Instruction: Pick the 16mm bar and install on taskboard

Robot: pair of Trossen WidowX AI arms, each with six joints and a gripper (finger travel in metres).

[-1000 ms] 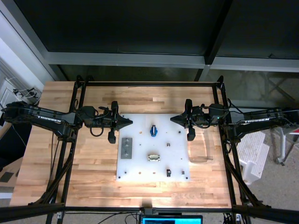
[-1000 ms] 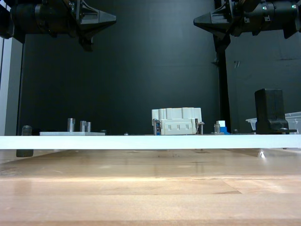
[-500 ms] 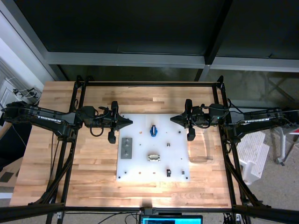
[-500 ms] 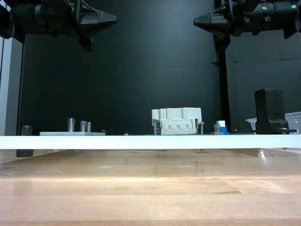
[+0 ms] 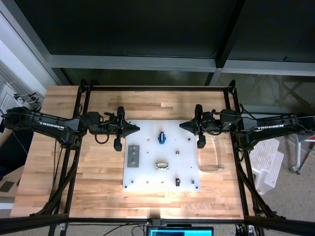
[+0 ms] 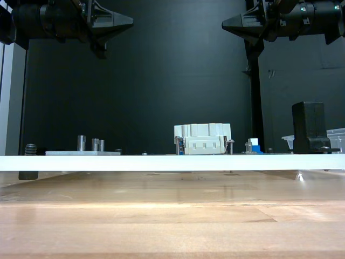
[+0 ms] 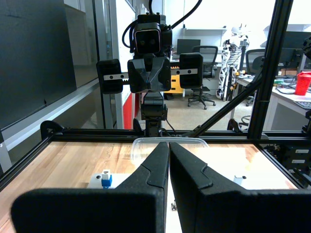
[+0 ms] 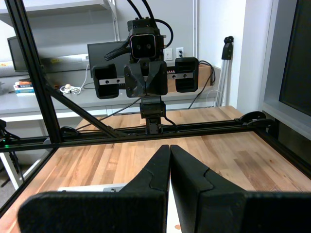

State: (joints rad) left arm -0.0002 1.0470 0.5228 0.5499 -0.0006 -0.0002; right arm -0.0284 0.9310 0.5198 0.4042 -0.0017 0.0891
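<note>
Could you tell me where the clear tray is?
High view: the clear tray lies right of the taskboard, near the raised right gripper; the left gripper hangs over the board's left edge.

The bench (image 5: 98,187) is smooth planked wood with a light sheen. The taskboard (image 5: 147,169) is smooth matt white plastic; its grey block (image 5: 133,155) looks like matt metal. The left claw (image 5: 138,129), over the board's left edge, and the right claw (image 5: 180,126), over its right part, are matt black plastic. The tray (image 5: 212,160) is clear glossy plastic.
</note>
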